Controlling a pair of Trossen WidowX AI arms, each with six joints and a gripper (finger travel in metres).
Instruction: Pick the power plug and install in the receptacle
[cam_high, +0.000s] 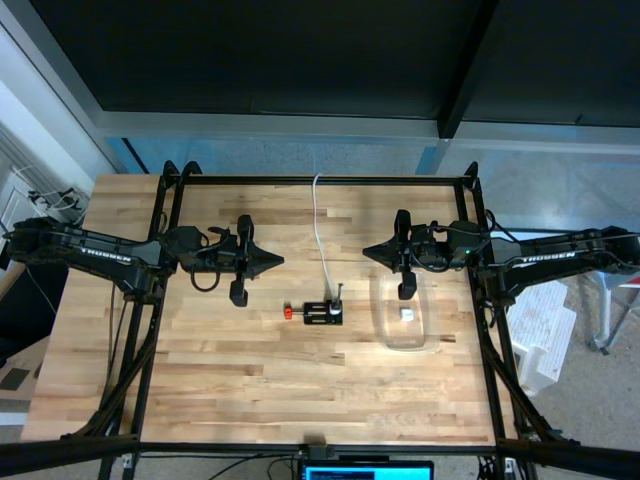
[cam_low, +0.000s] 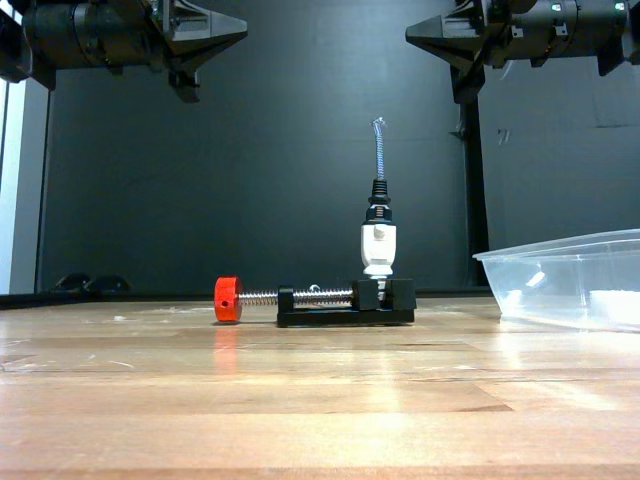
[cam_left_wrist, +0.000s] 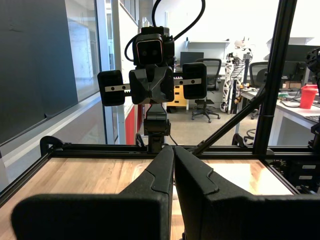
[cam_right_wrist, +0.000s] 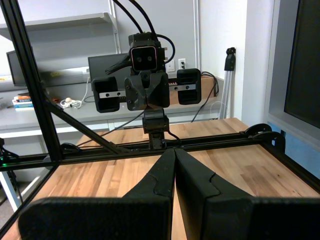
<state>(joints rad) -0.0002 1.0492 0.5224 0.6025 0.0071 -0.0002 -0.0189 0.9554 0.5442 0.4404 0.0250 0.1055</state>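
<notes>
The receptacle (cam_high: 322, 312) is a small black block with a red knob (cam_low: 227, 299) at its left end, near the table's middle. Its white socket (cam_low: 378, 247) stands upright, and a white cord (cam_high: 322, 230) runs away from it. The dark power plug (cam_low: 378, 203), with a thin stem, sits upright on top of the socket. My left gripper (cam_high: 280, 262) hangs shut above the table, left of the receptacle, holding nothing. My right gripper (cam_high: 366, 252) hangs shut to its upper right, also holding nothing. The two point at each other.
A clear plastic tray (cam_high: 385, 335) lies right of the receptacle, below the right gripper, with a small white square piece (cam_high: 406, 313) inside. A black frame (cam_high: 320, 180) borders the wooden table.
</notes>
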